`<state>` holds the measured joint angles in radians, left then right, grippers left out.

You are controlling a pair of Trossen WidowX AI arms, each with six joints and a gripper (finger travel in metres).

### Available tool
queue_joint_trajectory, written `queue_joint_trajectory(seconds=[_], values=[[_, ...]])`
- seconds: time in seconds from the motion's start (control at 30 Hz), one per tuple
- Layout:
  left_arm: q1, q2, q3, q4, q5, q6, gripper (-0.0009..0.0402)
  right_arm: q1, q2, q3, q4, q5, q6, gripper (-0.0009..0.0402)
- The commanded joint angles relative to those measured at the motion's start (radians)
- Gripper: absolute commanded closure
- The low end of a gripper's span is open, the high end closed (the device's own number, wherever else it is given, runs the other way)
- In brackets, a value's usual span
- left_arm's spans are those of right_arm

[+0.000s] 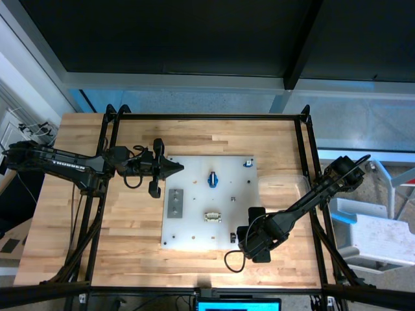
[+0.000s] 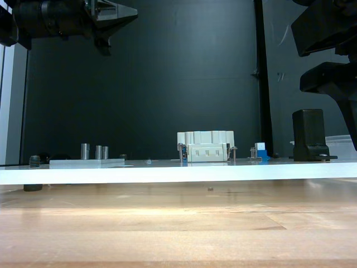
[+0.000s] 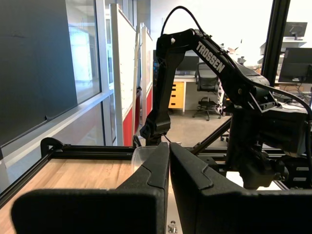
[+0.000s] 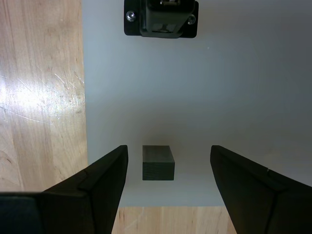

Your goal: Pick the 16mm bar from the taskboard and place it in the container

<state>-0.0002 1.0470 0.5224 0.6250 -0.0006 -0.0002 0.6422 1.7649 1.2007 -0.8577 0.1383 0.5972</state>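
The white taskboard (image 1: 194, 223) lies mid-table. It carries a grey block (image 1: 175, 202), a blue knob (image 1: 213, 179), a metal connector (image 1: 212, 217) and a small black piece (image 1: 233, 236). In the right wrist view a short grey peg, the 16mm bar (image 4: 158, 162), stands by the board's corner. My right gripper (image 4: 168, 150) hangs open above the bar, one finger to each side. My left gripper (image 1: 170, 168) is shut on nothing, raised over the board's far left corner. The clear container (image 3: 139, 156) lies on the wood beyond the board's right edge (image 1: 285, 186).
A black frame (image 1: 207, 117) rings the table. Pegs (image 2: 85, 151) stand up from the grey block. The black piece (image 4: 161, 17) stands close beyond the bar. A screen (image 1: 238, 304) sits at the near edge.
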Motion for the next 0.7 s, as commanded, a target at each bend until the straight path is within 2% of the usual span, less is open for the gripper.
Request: queue_joint_trajectory(seconds=[0.03, 0.7], values=[[0.000, 0.000, 0.000, 0.000, 0.000, 0.000, 0.0393, 0.000, 0.000, 0.000, 0.000, -0.006, 0.001, 0.0191], [0.000, 0.000, 0.000, 0.000, 0.000, 0.000, 0.0393, 0.000, -0.005, 0.000, 0.002, -0.011, 0.002, 0.0361]])
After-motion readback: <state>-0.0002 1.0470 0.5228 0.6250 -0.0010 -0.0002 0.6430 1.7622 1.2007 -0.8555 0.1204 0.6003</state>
